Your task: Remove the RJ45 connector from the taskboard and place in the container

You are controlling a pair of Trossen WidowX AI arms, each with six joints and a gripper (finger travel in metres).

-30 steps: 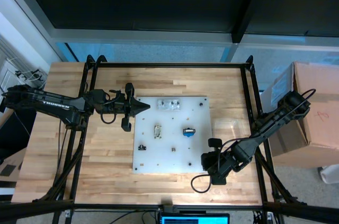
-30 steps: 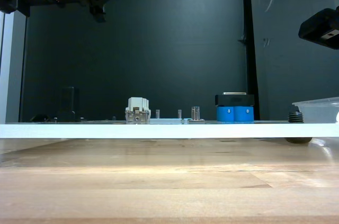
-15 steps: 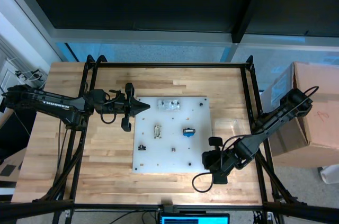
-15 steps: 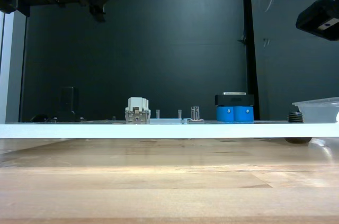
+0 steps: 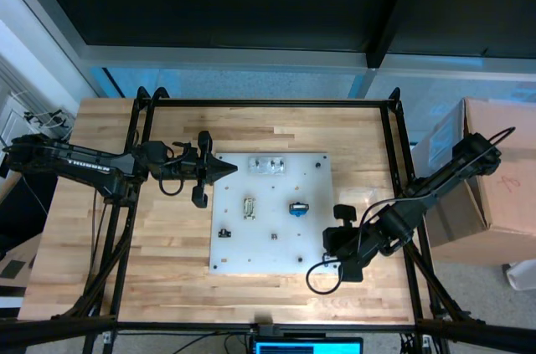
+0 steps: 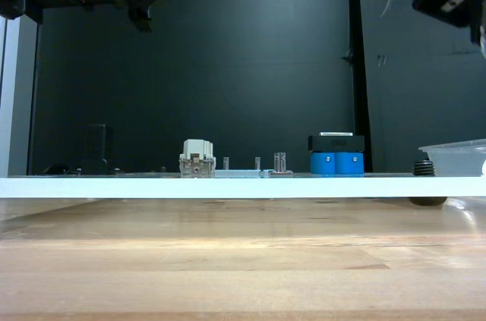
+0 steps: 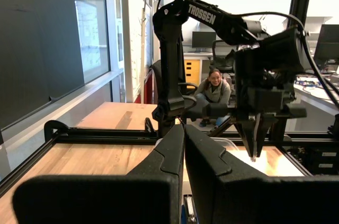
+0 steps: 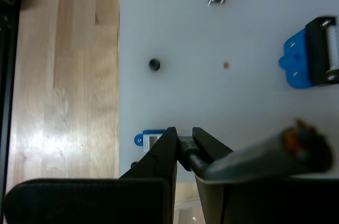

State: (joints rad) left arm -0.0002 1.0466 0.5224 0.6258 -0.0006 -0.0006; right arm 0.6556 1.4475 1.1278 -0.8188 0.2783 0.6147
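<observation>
We see right gripper [image 8: 184, 132] clamped on the connector [image 8: 187, 153], held clear above the board [image 8: 212, 33], probably for carrying to the container [image 6: 456, 154]; left gripper [image 7: 184, 128], closed up, hovers high by the board's left edge, out of the way.

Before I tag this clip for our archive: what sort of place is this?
Probably a robotics lab: a white taskboard on a wooden table, monitors behind. The left gripper, shut, hovers over the board's left edge; the right gripper holds the RJ45 connector above its near-right part.
</observation>
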